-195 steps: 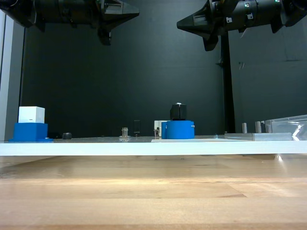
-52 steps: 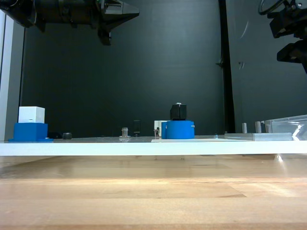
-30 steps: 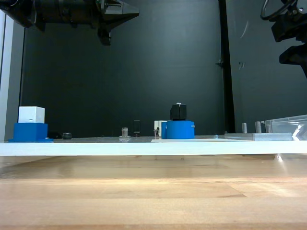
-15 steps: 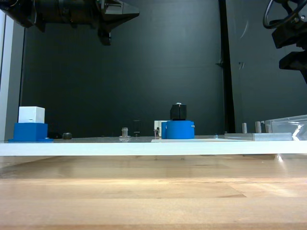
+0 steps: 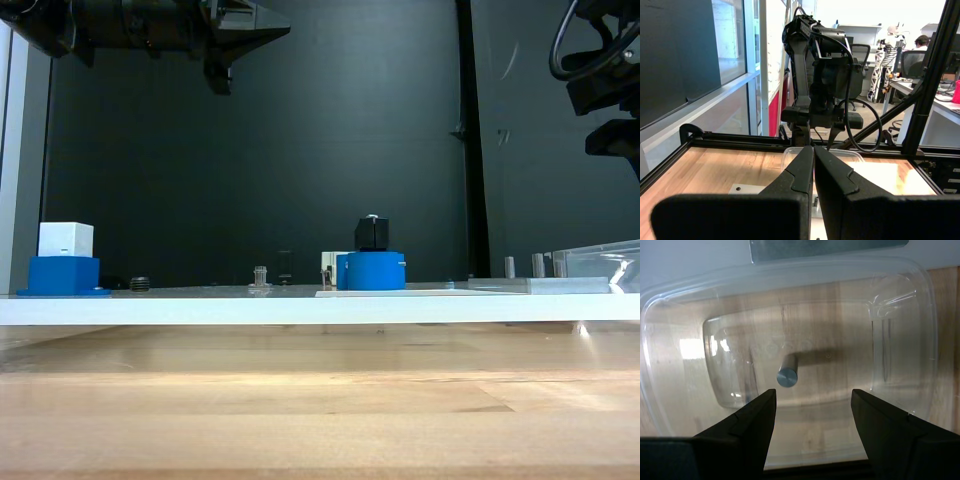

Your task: Pick the 16mm cylinder and install on the taskboard

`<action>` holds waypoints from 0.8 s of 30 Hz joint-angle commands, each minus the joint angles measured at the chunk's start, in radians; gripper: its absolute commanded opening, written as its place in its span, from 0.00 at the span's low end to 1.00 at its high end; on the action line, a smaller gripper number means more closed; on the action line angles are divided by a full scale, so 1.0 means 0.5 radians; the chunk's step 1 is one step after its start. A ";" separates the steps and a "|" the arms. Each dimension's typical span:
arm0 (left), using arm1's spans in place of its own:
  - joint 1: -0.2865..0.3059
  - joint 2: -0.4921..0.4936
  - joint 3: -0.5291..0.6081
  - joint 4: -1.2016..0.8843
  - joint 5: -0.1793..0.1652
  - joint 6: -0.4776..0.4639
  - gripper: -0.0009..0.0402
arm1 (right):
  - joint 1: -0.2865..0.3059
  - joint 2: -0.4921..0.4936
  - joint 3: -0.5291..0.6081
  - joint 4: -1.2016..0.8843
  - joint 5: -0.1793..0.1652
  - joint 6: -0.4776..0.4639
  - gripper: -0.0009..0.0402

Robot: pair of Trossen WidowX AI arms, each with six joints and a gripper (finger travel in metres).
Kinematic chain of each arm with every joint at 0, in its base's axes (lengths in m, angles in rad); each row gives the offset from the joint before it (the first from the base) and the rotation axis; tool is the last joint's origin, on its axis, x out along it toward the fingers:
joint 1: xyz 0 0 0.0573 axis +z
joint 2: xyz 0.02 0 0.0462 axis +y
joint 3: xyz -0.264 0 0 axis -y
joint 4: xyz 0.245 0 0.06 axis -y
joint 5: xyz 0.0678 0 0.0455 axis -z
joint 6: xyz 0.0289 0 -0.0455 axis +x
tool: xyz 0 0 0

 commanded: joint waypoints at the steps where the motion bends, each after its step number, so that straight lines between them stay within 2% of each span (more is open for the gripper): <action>1: 0.001 0.001 0.001 0.001 0.001 0.001 0.02 | 0.006 0.001 -0.037 0.040 -0.005 0.010 0.53; 24: 0.000 0.001 0.001 0.001 0.001 0.001 0.02 | 0.023 0.122 -0.085 0.130 0.001 0.011 0.53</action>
